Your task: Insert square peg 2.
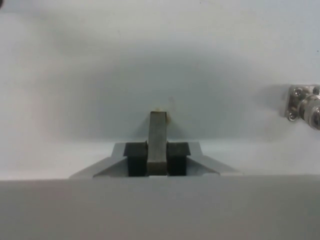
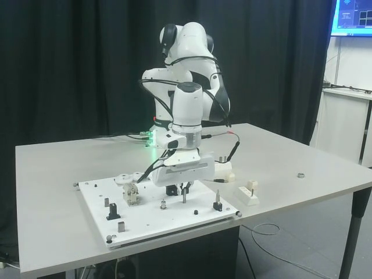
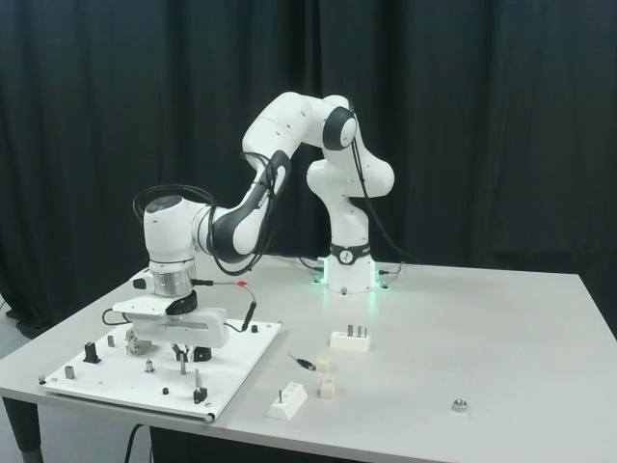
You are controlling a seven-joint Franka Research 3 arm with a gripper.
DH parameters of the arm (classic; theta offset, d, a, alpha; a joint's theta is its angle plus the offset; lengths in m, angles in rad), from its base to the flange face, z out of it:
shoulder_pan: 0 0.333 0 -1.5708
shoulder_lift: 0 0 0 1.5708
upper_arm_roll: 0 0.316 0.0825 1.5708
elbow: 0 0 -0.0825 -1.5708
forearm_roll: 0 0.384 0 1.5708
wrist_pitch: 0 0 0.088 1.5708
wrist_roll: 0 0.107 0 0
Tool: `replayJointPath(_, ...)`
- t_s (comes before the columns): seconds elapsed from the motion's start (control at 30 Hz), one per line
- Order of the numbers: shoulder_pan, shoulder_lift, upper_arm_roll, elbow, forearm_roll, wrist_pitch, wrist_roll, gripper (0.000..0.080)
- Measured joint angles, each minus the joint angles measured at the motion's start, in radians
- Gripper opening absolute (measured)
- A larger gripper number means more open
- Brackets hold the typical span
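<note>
My gripper [image 1: 157,159] is shut on the grey square peg [image 1: 158,137], which stands upright between the two black pads [image 1: 134,158]. The peg's lower end hangs just above the white board [image 1: 100,75], close to a small pale spot [image 1: 168,118] on the board; whether that spot is a hole I cannot tell. In the first room view the gripper [image 2: 183,189] hovers low over the middle of the board [image 2: 151,224] with the peg [image 2: 184,196] pointing down. From the second room view the gripper [image 3: 181,351] and peg [image 3: 183,365] are seen over the same board [image 3: 231,371].
A metal connector [image 1: 306,104] is bolted to the board near the peg. Black fixtures [image 2: 113,210] [image 2: 217,204], a small grey block [image 2: 120,226] and short pins stand on the board. White holders [image 2: 247,193] [image 2: 224,170] and a nut [image 2: 301,174] lie on the grey table.
</note>
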Motion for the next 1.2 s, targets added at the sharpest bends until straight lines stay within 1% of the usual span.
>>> replayJointPath(1.17,0.004,0.004,0.002,0.000,-0.003,0.013,-0.009,0.0075)
replayJointPath(1.2,0.005,0.005,0.002,0.000,-0.003,0.015,-0.009,0.0138)
